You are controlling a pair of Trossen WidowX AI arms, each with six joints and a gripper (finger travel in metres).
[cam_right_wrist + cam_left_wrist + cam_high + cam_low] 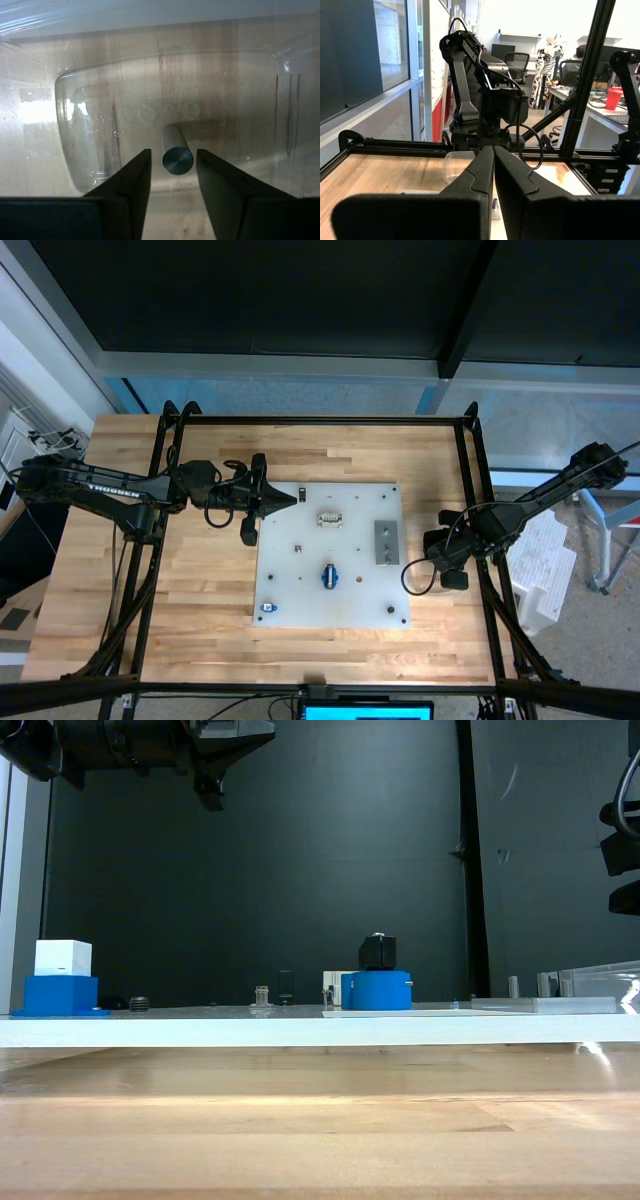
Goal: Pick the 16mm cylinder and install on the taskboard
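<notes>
The 16mm cylinder (176, 150), a short silver-grey metal peg, lies on its side inside a clear plastic tray (90, 125), its round end facing the right wrist camera. My right gripper (172, 151) is open and straddles it, one finger on each side with a small gap on both. In the high view the right gripper (443, 562) hangs just off the right edge of the white taskboard (300, 585), and the cylinder is hidden beneath it. My left gripper (288, 498) is shut on nothing and held high over the board's far left corner; its fingertips (490, 155) are pressed together.
On the taskboard stand a blue fitting (329, 576), a grey metal block (386, 541), a beige connector (328, 518) and a blue-and-white part (267, 608). The clear tray (600, 982) lies to the right of the board. A black frame (320, 421) rings the table.
</notes>
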